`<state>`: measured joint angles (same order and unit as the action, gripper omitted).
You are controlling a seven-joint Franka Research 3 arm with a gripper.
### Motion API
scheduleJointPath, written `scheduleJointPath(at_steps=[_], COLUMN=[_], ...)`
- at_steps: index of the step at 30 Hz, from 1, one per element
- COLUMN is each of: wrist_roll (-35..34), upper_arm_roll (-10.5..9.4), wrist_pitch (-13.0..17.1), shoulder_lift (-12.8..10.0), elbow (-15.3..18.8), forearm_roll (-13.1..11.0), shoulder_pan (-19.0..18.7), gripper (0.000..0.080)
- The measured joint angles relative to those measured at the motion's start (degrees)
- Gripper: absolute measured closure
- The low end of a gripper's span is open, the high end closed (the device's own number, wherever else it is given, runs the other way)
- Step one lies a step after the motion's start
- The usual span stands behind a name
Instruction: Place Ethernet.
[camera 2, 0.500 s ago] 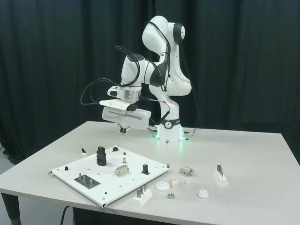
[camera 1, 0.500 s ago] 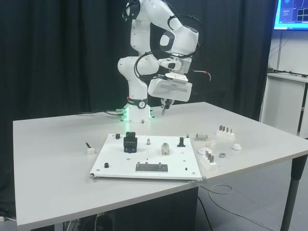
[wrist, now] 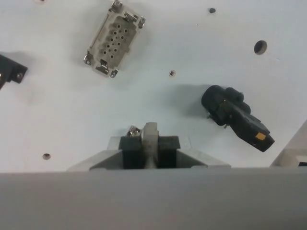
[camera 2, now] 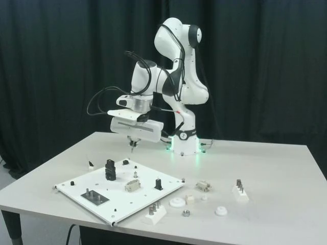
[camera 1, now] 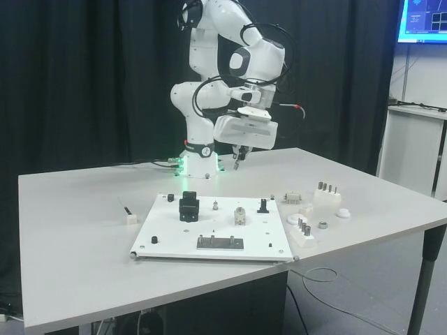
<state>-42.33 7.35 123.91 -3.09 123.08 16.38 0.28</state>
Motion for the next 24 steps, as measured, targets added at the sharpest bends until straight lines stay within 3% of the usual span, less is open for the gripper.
scheduleJointPath(at_steps=[24], wrist_roll=[0.0], upper_arm_roll=[0.46], wrist_pitch=[0.7], shoulder_lift=[0.0], elbow=[0.0], forearm_roll=[0.0], shoulder_pan=[0.0], gripper=[0.0737])
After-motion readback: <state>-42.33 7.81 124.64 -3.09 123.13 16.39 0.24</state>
